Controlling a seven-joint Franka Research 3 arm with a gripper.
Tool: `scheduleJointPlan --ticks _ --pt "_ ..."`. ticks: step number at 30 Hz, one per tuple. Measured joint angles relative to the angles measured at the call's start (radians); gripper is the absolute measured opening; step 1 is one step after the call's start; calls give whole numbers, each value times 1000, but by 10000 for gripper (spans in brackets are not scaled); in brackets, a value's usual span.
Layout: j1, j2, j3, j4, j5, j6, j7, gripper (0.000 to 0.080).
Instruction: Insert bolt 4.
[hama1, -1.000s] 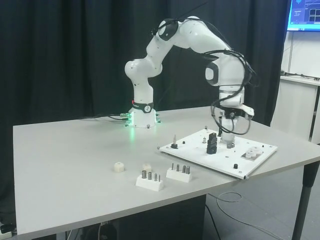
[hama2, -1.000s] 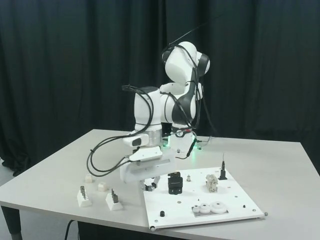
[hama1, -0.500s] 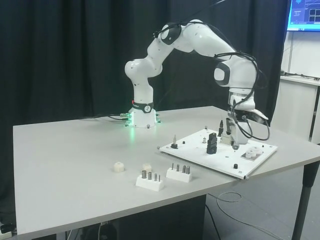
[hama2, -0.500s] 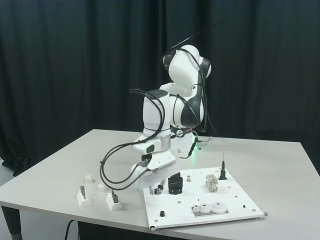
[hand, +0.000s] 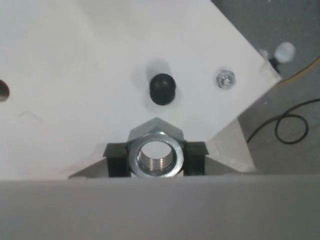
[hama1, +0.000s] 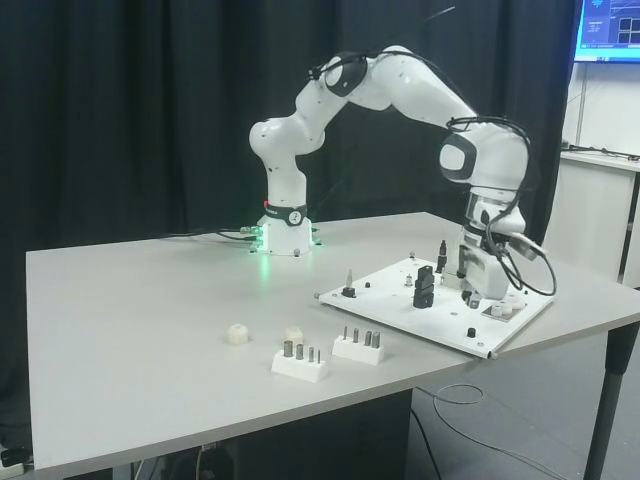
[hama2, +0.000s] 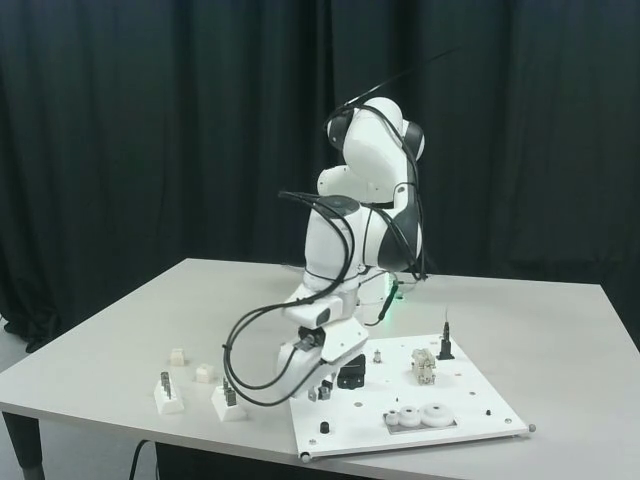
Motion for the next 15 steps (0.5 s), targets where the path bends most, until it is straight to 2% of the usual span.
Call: scheduleJointPlan --ticks 15 --pt "-20 24 49 0 -7 33 44 226"
